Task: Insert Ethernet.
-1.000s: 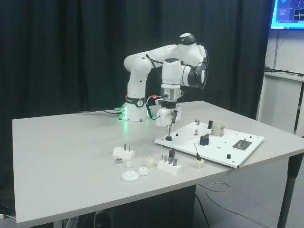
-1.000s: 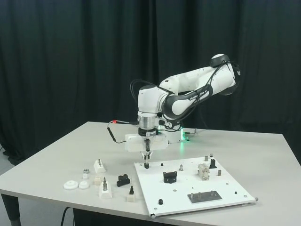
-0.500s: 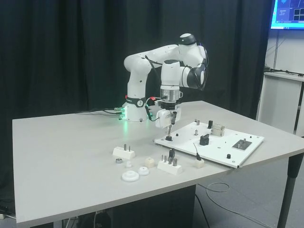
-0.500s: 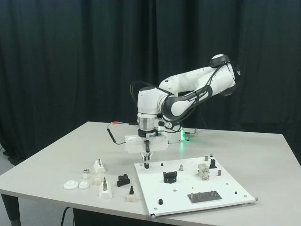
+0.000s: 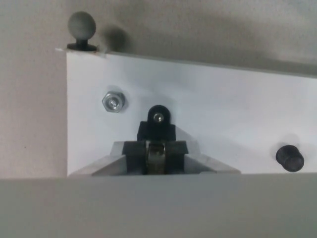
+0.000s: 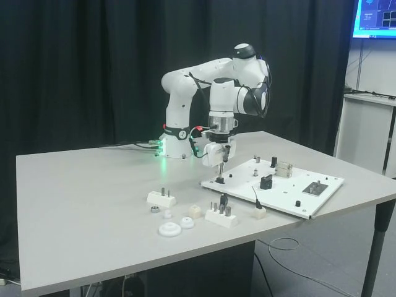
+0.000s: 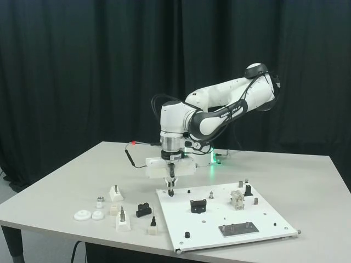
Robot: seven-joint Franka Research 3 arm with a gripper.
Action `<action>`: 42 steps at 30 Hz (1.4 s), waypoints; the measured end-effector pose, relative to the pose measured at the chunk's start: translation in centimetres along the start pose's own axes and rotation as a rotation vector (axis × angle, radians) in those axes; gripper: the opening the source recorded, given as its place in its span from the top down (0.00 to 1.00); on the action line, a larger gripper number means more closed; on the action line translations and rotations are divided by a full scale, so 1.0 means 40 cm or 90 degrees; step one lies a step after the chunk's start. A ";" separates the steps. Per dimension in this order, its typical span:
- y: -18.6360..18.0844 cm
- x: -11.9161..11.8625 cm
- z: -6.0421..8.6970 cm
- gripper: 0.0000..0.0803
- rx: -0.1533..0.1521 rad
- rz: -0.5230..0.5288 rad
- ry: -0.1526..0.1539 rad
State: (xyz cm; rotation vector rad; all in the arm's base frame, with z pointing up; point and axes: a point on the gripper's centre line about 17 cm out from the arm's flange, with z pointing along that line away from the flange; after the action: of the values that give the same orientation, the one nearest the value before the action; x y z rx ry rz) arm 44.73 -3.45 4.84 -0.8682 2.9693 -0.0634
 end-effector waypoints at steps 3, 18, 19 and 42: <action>0.001 0.000 0.001 0.91 0.000 0.000 0.000; 0.000 -0.002 0.003 0.91 0.001 -0.001 -0.001; 0.000 -0.002 0.003 0.91 0.001 -0.001 -0.001; 0.001 0.042 -0.005 0.09 -0.003 -0.051 0.047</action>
State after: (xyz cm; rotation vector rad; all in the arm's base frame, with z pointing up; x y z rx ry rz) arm 43.26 -4.32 4.99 -1.0072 3.0023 -0.0939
